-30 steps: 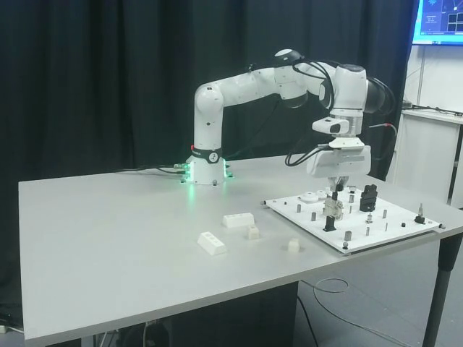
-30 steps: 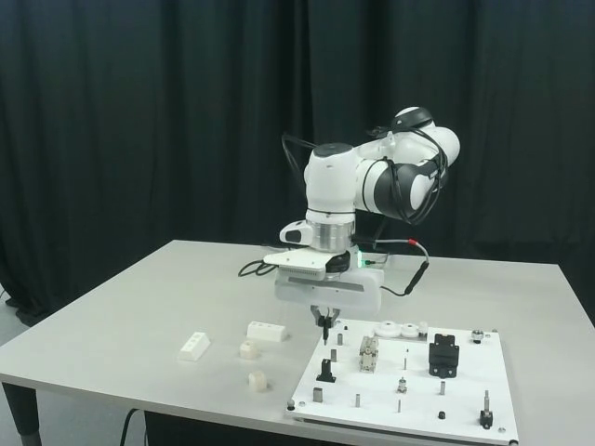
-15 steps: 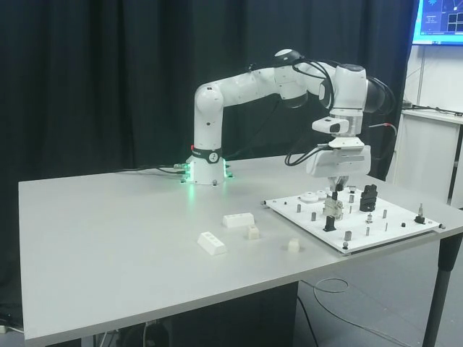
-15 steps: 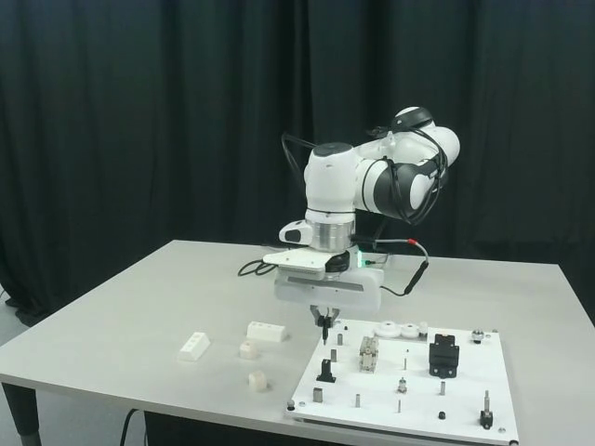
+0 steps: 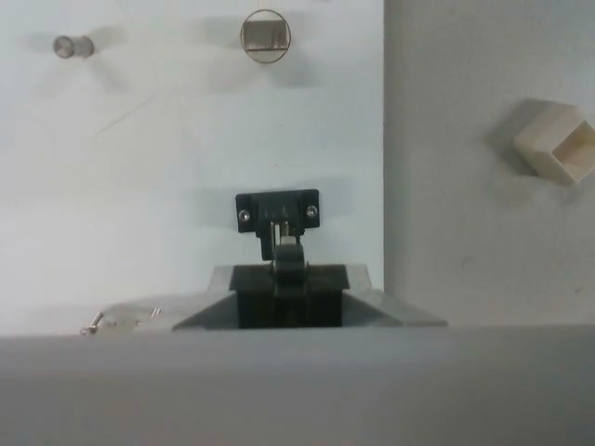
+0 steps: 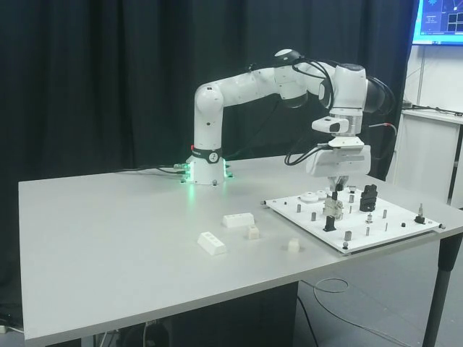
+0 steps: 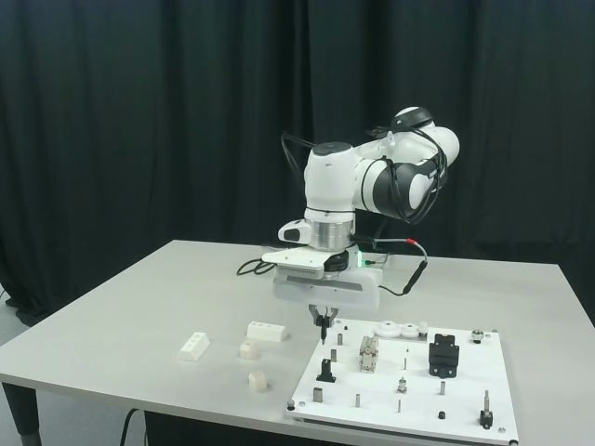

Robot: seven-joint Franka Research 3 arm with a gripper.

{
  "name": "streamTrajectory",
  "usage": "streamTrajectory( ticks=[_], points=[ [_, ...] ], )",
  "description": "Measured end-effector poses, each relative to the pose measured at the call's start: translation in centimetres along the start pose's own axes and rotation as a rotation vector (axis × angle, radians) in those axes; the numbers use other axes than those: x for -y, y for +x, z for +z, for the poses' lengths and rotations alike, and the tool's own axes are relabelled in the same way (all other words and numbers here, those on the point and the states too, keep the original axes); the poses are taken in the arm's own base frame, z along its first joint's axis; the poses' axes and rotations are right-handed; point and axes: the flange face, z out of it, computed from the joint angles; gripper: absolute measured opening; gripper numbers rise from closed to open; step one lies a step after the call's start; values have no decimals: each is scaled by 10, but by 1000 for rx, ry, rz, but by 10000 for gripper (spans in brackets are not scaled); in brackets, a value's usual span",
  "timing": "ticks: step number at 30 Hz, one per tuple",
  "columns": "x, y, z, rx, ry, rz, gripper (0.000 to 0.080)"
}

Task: Place USB.

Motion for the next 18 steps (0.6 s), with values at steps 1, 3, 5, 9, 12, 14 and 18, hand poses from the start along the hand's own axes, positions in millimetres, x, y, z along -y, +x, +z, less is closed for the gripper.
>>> streamTrajectory(
  ticks=[1, 3, 5, 9, 12, 14, 18],
  points=[
    [0, 0, 0, -1, 0, 0, 65],
    [0, 0, 0, -2, 1, 0, 65],
    [0, 0, 0, -3, 1, 0, 65],
    [0, 1, -1, -6, 2, 0, 65],
    [0, 1, -1, -8, 3, 1, 65],
    [-1, 2, -1, -10, 3, 2, 65],
    [-4, 6, -1, -16, -10, 5, 65]
  ],
)
